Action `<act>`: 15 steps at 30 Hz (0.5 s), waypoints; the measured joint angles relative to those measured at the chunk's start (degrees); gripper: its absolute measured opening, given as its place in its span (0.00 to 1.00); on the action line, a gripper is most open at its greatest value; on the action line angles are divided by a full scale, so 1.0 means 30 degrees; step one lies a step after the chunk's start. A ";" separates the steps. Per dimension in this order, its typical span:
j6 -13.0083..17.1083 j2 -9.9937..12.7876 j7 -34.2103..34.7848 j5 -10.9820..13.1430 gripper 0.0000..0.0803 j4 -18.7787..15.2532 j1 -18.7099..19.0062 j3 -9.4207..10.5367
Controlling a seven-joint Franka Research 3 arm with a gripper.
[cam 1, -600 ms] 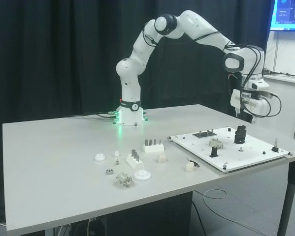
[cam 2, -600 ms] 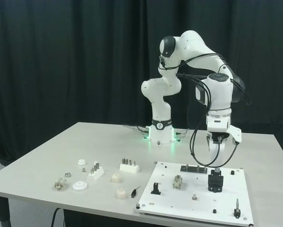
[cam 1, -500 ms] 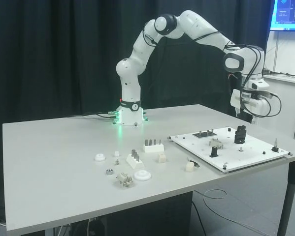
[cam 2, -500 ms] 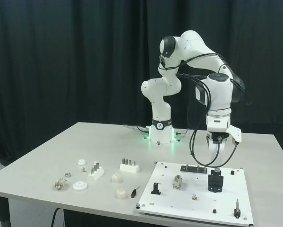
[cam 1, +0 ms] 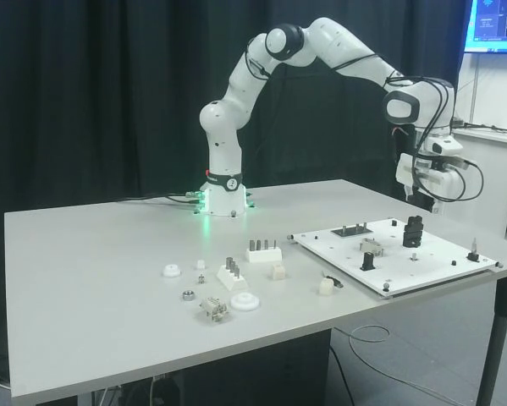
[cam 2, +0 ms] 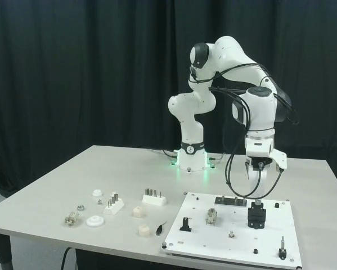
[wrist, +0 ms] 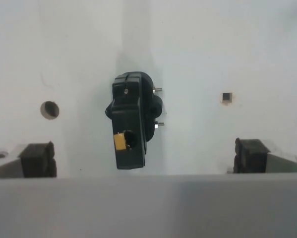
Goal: Pick square peg 4.
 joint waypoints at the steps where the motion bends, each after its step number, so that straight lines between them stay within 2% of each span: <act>1: 0.0000 0.0000 0.0000 0.0000 1.00 0.0000 0.0000 -0.0002; 15: -0.0152 -0.0023 0.0000 0.0000 1.00 0.0085 0.0000 -0.0191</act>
